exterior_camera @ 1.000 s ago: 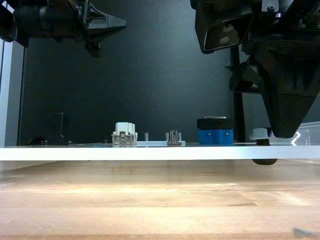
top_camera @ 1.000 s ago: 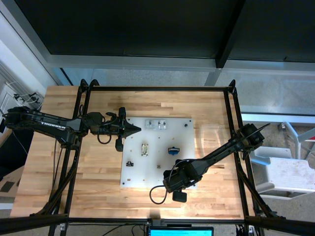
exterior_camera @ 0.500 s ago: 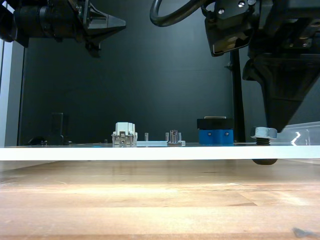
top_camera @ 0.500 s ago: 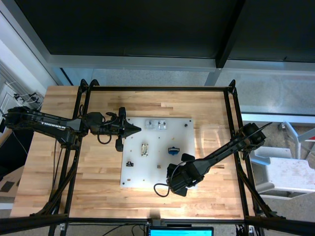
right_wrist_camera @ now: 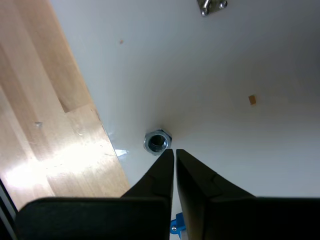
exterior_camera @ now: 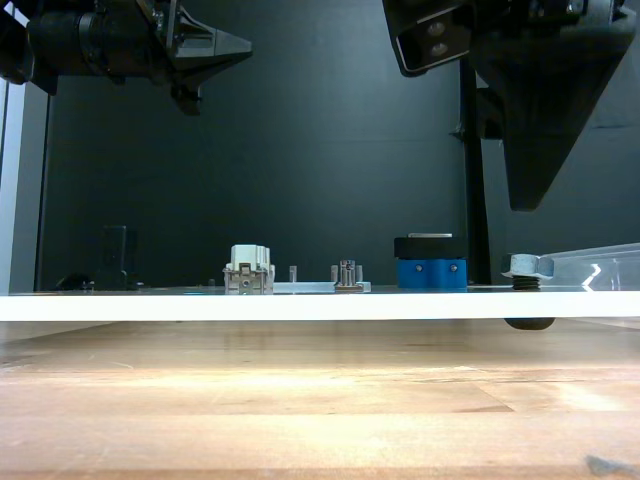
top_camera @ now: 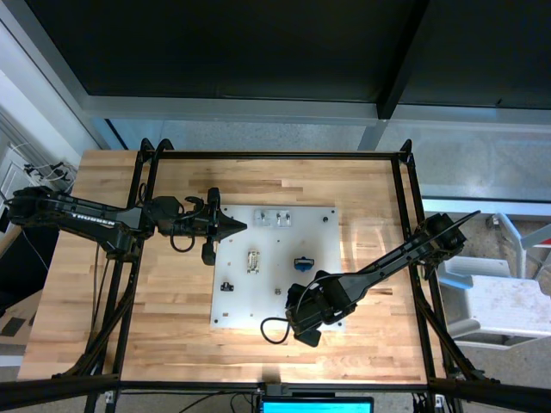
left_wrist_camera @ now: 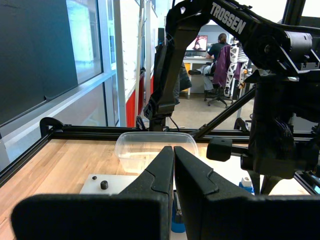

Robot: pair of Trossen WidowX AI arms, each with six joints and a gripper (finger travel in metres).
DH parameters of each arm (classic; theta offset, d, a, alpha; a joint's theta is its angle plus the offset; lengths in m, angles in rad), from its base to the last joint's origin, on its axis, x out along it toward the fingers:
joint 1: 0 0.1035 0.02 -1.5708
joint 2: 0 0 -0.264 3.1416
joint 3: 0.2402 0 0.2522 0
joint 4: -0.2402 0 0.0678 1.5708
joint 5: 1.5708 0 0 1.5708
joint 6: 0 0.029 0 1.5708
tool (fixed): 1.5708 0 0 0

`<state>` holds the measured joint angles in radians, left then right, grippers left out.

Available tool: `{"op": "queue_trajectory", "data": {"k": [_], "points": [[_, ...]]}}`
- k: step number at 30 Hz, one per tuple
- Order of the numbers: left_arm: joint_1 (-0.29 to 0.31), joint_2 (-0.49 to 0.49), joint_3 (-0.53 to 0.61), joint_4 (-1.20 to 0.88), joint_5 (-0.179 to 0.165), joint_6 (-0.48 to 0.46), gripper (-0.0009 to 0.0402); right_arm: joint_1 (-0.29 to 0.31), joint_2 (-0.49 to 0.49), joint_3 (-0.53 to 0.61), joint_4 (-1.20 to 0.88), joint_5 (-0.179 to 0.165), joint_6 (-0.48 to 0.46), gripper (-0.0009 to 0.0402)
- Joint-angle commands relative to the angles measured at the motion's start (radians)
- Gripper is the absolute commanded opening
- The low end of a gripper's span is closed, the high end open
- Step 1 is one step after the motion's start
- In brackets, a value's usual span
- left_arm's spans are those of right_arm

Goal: Unfasten the M12 fastener and place in the container

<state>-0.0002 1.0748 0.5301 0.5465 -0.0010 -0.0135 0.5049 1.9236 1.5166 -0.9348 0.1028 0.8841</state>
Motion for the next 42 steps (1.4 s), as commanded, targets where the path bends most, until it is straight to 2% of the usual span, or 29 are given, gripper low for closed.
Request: {"op": "queue_trajectory", "data": {"k": [1, 8, 11, 14, 23, 42], "points": [[0.000, 0.000, 0.000, 0.000, 0.000, 0.000, 0.0000, -0.002, 0.000, 0.011, 0.002, -0.018, 0.010, 0.0061], [0.000, 0.000, 0.000, 0.000, 0.000, 0.000, 0.0000, -0.008, 0.006, 0.010, 0.001, -0.026, 0.059, 0.0194], [0.000, 0.000, 0.000, 0.000, 0.000, 0.000, 0.0000, -0.010, 0.019, 0.010, 0.002, -0.026, 0.063, 0.0233], [0.000, 0.000, 0.000, 0.000, 0.000, 0.000, 0.0000, -0.014, 0.037, 0.010, 0.006, -0.025, 0.061, 0.0255], [0.000, 0.000, 0.000, 0.000, 0.000, 0.000, 0.0000, -0.017, 0.079, 0.002, 0.033, -0.024, 0.059, 0.0250], [0.000, 0.000, 0.000, 0.000, 0.000, 0.000, 0.0000, -0.023, 0.081, -0.018, 0.060, -0.018, 0.049, 0.0214]]}}
